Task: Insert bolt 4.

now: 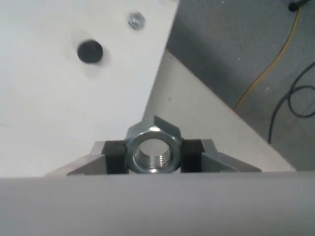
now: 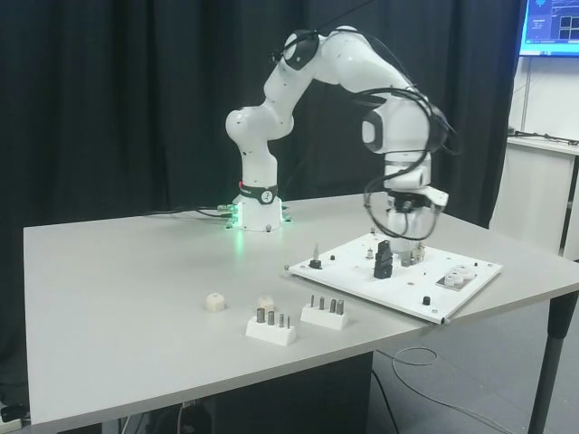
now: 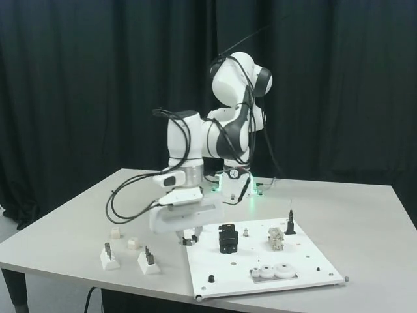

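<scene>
At the left of the first room view, the grey table (image 2: pixel 118 280) carries a small white block (image 2: pixel 213 302), and a second one (image 2: pixel 265 302) lies just beside it. Nearer the front edge stand two white holders: one (image 2: pixel 270 328) holds three short metal pieces upright, and the next (image 2: pixel 325 314) holds four. Behind them, the white arm's base (image 2: pixel 257 213) is bolted to the table, with green light at its foot.

To the right lies the white board (image 2: pixel 398 291), flat on the table near the table's right edge. On it stand a thin upright pin on a black foot (image 2: pixel 315 260), a black block (image 2: pixel 383 260), a small black knob (image 2: pixel 425 299) near the front edge, and a grey plate with white gears (image 2: pixel 455 278).

The end effector (image 2: pixel 404 223) hangs above the board's far side, pointing down, apart from the board. In the wrist view its two black finger pads (image 1: pixel 116 156) are clamped on a metal hex part with a threaded hole (image 1: pixel 153 150), which looks like a nut and is the task's piece as far as the pictures show; it is held in the air, above the board's edge. Beyond it on the board (image 1: pixel 44 103) sit a black knob (image 1: pixel 90 51) and a small metal nut (image 1: pixel 136 20). Past the table's edge, black and other cables (image 1: pixel 295 93) lie on the grey floor (image 1: pixel 231 44).
</scene>
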`<action>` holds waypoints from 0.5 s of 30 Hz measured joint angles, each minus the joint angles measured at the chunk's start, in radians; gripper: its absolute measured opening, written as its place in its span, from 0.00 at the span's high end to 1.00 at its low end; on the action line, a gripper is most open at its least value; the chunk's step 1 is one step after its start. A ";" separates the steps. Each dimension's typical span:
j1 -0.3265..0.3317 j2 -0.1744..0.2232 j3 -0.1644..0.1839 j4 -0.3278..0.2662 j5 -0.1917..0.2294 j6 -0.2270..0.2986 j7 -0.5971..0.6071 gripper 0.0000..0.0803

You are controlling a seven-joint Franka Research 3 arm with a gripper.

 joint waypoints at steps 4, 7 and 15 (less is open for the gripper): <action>0.000 0.021 0.017 0.035 -0.025 -0.017 0.000 0.72; 0.000 0.034 0.026 0.061 -0.039 -0.042 -0.009 0.72; -0.001 0.068 0.043 0.127 -0.070 -0.112 -0.102 0.72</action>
